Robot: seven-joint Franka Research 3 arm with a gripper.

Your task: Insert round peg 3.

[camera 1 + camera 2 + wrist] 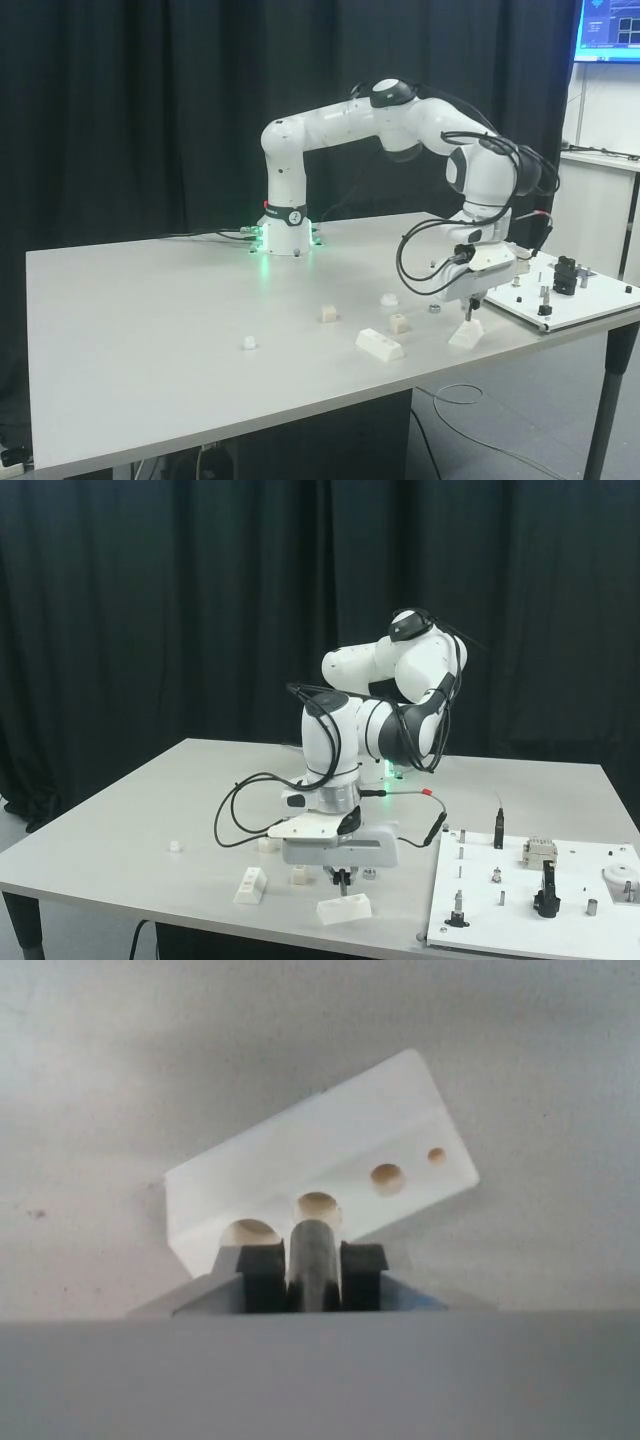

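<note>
Closest to the wrist camera, the gripper has its two black fingers closed on a grey round peg, held upright. Just below sits a white block with a row of four holes of decreasing width; the peg tip hovers at the second-largest hole. A good insertion probably needs the peg centred over that hole and kept vertical, then a slow, straight descent. Farther out, the white arm reaches from its base, wrist pointing down at the grey table's front edge.
</note>
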